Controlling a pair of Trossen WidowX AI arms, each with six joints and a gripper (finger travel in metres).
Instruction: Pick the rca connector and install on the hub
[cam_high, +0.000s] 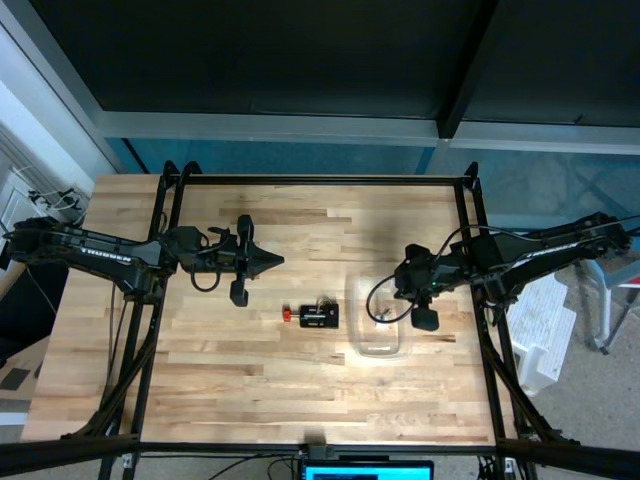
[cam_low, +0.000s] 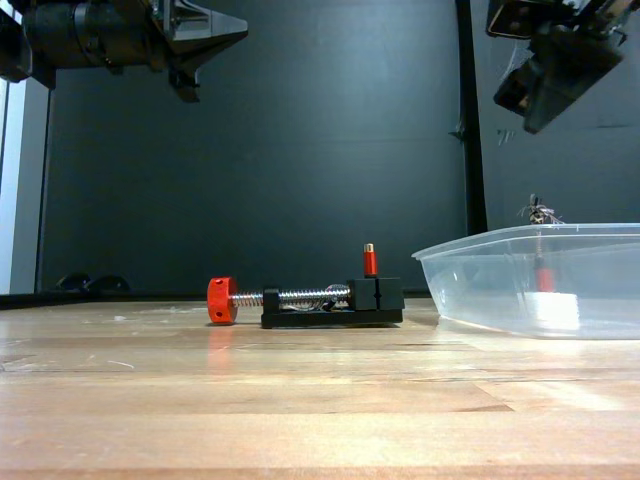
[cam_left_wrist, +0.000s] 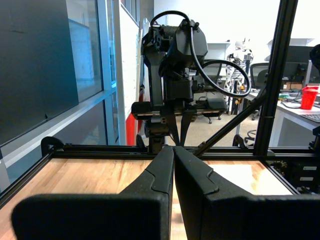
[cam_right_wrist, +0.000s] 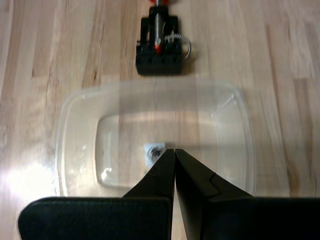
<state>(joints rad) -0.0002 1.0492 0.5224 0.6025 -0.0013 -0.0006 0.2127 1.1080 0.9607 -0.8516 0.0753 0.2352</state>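
Note:
The hub (cam_high: 318, 317) is a small black box with a red stub, lying mid-table; it also shows in the low view (cam_low: 332, 301) and the right wrist view (cam_right_wrist: 159, 56). The rca connector (cam_right_wrist: 154, 152), small and pale with a red part (cam_low: 544, 280), lies inside the clear plastic tray (cam_high: 380, 349) right of the hub. My right gripper (cam_right_wrist: 175, 151) hangs shut and empty above the tray, pointing down at the connector without touching it. My left gripper (cam_high: 276, 261) is also shut and empty, held high left of the hub, pointing right.
The tray (cam_low: 470, 285) stands just to the right of the hub, its near wall between the hub and the connector. A black frame (cam_high: 165, 300) runs around the table edges.

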